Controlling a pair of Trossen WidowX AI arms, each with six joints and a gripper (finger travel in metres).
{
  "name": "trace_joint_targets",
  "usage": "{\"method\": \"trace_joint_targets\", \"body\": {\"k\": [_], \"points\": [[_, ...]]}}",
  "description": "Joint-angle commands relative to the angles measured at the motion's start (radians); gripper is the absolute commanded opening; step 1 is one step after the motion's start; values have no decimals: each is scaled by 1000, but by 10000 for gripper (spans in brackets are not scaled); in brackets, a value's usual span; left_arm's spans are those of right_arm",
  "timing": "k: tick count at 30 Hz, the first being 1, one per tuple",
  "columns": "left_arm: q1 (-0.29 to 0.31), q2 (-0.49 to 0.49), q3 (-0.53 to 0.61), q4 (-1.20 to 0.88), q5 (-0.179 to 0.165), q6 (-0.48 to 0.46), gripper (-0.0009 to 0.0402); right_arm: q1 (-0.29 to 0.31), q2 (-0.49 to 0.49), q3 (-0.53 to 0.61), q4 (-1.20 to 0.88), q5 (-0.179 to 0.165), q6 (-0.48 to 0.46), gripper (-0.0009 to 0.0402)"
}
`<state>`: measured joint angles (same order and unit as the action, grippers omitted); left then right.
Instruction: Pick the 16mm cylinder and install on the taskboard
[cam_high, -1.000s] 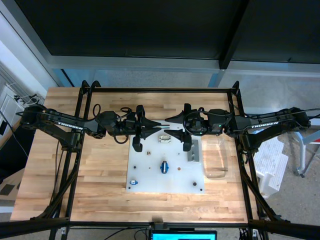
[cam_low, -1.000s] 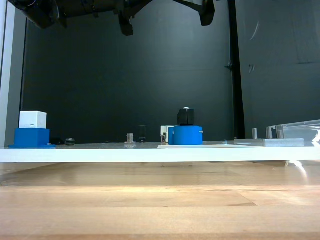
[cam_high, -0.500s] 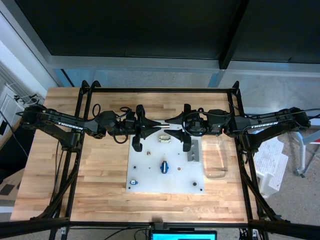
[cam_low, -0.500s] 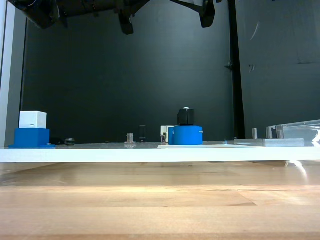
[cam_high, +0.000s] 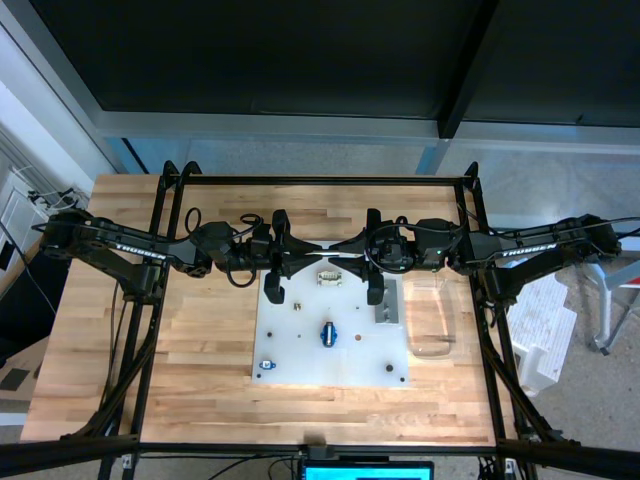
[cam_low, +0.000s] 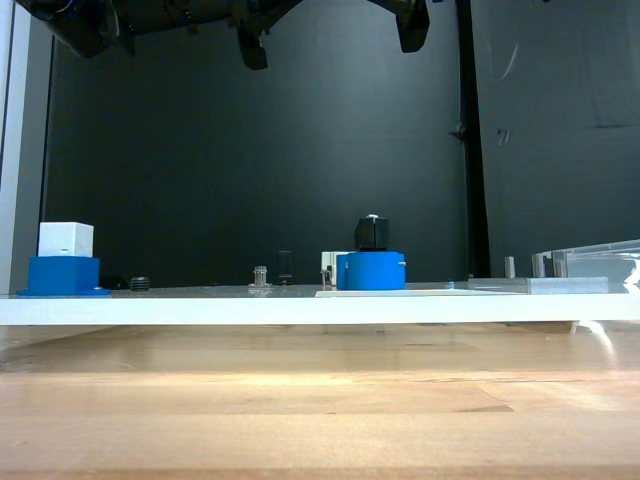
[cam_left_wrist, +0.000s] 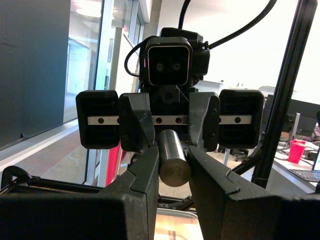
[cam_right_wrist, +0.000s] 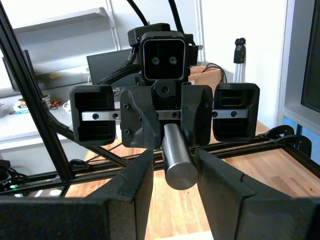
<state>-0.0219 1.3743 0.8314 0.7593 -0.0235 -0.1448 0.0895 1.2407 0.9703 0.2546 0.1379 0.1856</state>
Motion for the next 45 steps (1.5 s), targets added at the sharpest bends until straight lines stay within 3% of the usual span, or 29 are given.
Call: {"method": "trace_joint_targets", "body": {"k": [1, 13, 22, 26, 33, 40, 45], "points": [[0, 0, 0, 0, 0, 0, 35, 0, 1, 0, 0, 0, 0, 93], [0, 0, 0, -6, 0, 1, 43, 0, 1, 0, -4, 0, -11, 17], [0, 0, 0, -31, 0, -4, 169, 0, -13, 0, -34, 1, -16, 4], [0, -7, -1, -81, -3, -4, 194, 0, -40, 0, -81, 5, -18, 4], [0, -48, -28, -110, 8, -17, 168, 0, -84, 0, -256, 27, -10, 4], [0, -80, -31, -206, 8, -16, 125, 13, -79, 1, -499, -9, 38, 4], [0, -80, -31, -238, 8, -23, 105, 61, -70, 1, -647, -11, 52, 4]]}}
